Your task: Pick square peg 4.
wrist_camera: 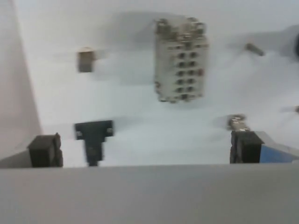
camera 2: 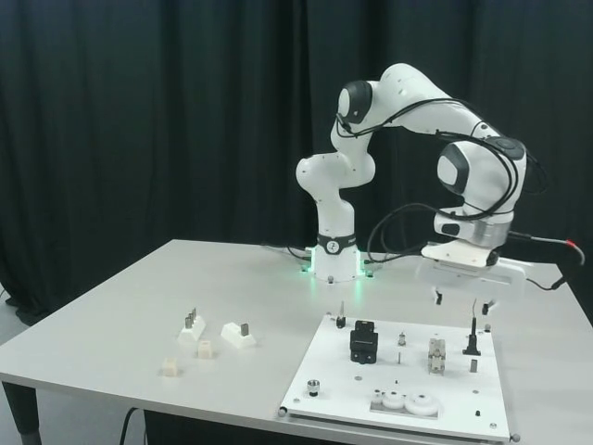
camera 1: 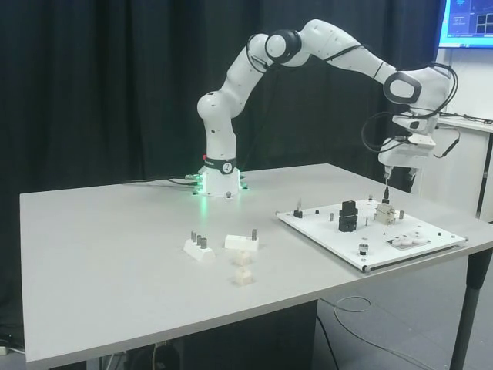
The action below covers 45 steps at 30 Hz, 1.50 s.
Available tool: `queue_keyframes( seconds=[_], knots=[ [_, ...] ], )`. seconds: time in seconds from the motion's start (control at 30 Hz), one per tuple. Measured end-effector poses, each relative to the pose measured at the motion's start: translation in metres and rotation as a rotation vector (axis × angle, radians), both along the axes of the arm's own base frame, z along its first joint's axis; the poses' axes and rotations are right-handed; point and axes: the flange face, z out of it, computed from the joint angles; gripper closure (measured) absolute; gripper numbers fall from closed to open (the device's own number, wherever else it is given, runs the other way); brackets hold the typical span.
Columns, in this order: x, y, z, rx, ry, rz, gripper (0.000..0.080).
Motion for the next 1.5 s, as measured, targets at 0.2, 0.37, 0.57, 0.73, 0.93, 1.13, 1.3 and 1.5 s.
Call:
queue_keyframes(
  seconds=[0.2, 0.37, 0.57, 0.73, 0.93, 1.13, 1.3, 1.5],
  knots=[
    [0.006, -0.019, 0.002, -0.033, 0.018, 0.017, 0.0003],
    [0.012, -0.035, 0.002, -0.06, 0.032, 0.03, 0.0003],
    [0.018, -0.054, 0.003, -0.086, 0.054, 0.044, 0.0003],
    [0.023, -0.073, 0.004, -0.107, 0.078, 0.056, 0.0003],
    [0.029, -0.098, 0.004, -0.127, 0.119, 0.074, 0.0003],
    [0.033, -0.122, 0.004, -0.141, 0.165, 0.088, 0.0003],
    [0.034, -0.144, 0.004, -0.141, 0.208, 0.109, 0.0003],
    [0.03, -0.168, 0.002, -0.149, 0.248, 0.129, 0.0003]
  ],
)
